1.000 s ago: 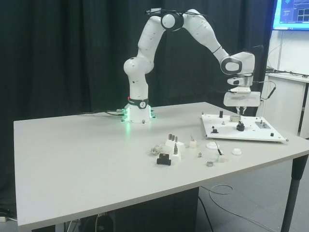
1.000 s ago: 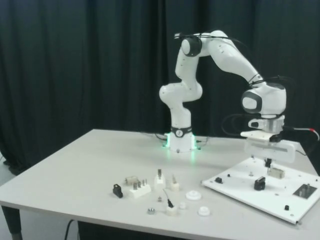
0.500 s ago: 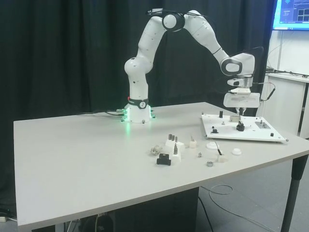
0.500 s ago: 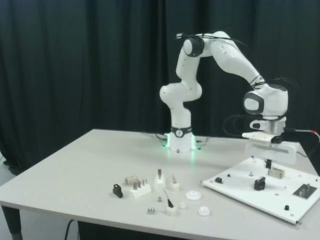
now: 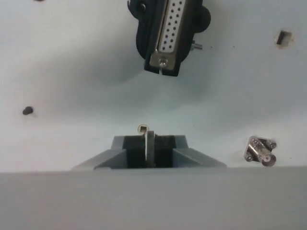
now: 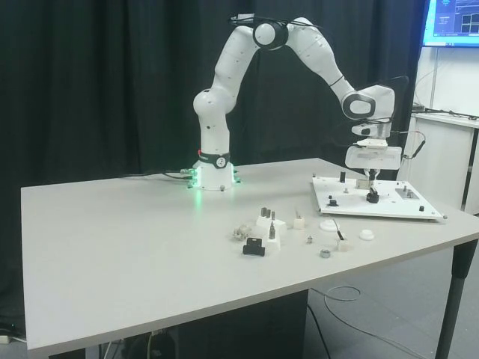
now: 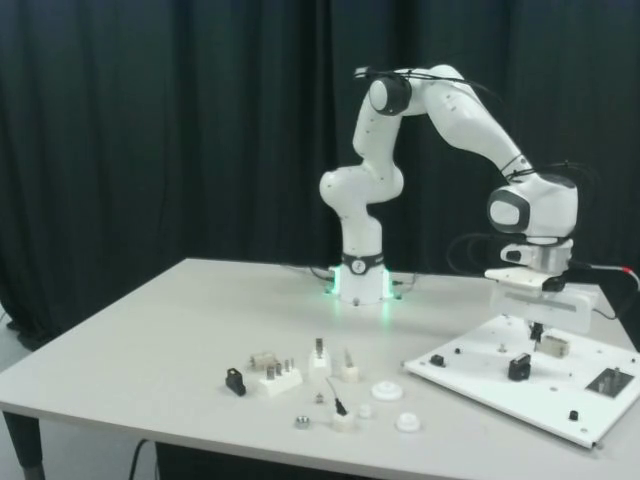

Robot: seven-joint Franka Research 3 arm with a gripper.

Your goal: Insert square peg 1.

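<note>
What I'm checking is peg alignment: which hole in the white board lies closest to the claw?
The small hole beside the tip of the peg that the claw grips; the others lie far off.

We see the arm (image 7: 440,100) in glossy white plastic, and the bench (image 6: 112,232) as a smooth, matt grey top. The board (image 5: 72,72) looks smooth and matt white, carrying a bright metal coaxial connector (image 5: 261,152). Behind hangs a black cloth curtain (image 7: 150,130) in soft folds.
</note>
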